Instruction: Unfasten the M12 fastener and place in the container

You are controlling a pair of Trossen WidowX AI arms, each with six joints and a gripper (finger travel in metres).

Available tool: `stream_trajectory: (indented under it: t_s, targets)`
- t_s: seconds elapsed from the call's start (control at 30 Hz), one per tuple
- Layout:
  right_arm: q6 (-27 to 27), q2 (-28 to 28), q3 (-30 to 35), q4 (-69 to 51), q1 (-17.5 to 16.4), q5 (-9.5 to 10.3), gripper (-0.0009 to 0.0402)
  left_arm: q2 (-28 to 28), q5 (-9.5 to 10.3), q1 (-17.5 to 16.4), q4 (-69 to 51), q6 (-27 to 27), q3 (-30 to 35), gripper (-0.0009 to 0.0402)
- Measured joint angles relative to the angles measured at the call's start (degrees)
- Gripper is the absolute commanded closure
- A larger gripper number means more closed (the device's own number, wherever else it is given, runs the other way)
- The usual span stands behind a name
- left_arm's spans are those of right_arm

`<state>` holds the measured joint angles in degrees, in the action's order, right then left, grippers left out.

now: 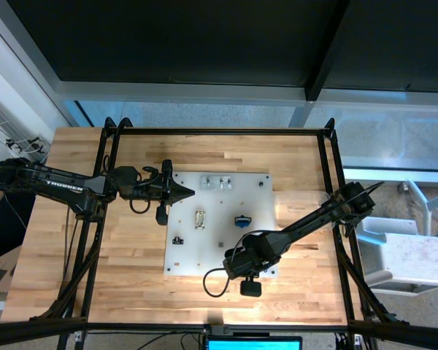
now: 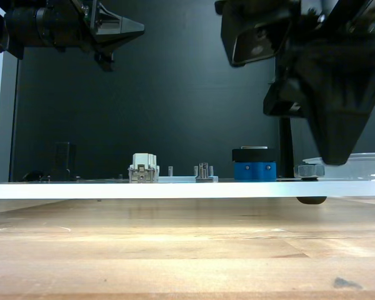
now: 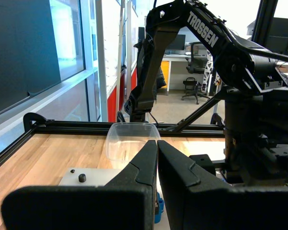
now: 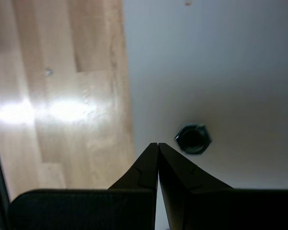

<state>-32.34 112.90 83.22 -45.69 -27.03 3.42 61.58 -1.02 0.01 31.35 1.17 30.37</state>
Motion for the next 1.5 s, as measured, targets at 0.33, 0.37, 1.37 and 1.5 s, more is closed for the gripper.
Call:
stream_trajectory:
  t_s: [0.33,0.37,1.37,1.5]
  targets:
    - [0.02,0.04,-0.28,-1.62,0.0,-2.78,0.0393,0.0,-0.02,0.0,-0.02,0.0,-0.02,0.0393]
    - [0.02,0.04,-0.28,-1.64,0.0,-2.8,0.0393,0.0,-0.02,0.0,-0.02,0.0,0.0,0.0393]
    - [0.83,-3.39,1.07,-4.26,-0.37,3.63,0.0393,0.02,-0.02,0.0,-0.02,0.02,0.0,0.0393]
    - [2.1,-2.14,0.11,-2.32,-0.42,3.5,0.0393,0.02,-0.02,0.0,-0.02,0.0,0.0,0.0393]
